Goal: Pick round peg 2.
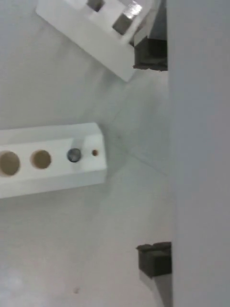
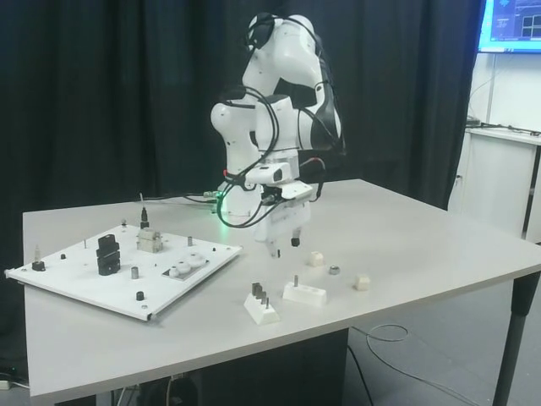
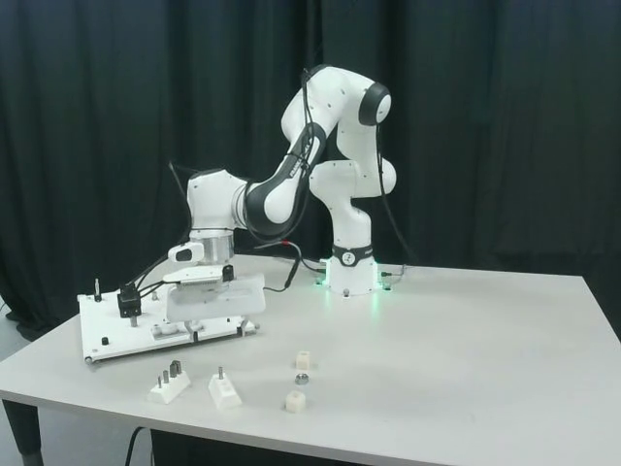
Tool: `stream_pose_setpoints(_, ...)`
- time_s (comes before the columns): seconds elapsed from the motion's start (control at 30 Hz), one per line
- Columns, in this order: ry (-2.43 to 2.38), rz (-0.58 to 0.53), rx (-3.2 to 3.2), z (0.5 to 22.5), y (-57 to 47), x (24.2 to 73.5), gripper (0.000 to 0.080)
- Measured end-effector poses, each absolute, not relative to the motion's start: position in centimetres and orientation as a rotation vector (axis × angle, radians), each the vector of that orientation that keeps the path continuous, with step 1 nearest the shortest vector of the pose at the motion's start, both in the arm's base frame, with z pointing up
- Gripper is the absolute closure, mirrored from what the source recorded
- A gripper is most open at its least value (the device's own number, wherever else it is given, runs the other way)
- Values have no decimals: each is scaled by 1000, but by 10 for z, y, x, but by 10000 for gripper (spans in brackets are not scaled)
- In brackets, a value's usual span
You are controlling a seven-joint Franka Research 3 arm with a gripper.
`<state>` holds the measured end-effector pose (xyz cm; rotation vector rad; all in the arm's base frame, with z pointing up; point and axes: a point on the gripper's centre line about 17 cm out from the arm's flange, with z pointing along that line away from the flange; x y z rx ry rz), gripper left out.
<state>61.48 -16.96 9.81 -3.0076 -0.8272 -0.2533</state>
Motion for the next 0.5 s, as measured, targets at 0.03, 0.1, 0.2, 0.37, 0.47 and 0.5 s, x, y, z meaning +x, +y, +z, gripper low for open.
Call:
stream_pose_setpoints(0.03,-826,-258,-3010,98,-169,617,3)
stream_pose_setpoints(0.1,-828,-266,-3015,98,-168,622,3)
stream_pose_setpoints(0.2,-827,-276,-3021,98,-167,628,3)
stream_pose_setpoints(0.37,-811,-285,-3030,98,-166,638,3)
stream_pose_setpoints(0.47,-809,-288,-3034,97,-166,642,3)
stream_pose_setpoints(0.5,-809,-289,-3035,97,-166,644,3)
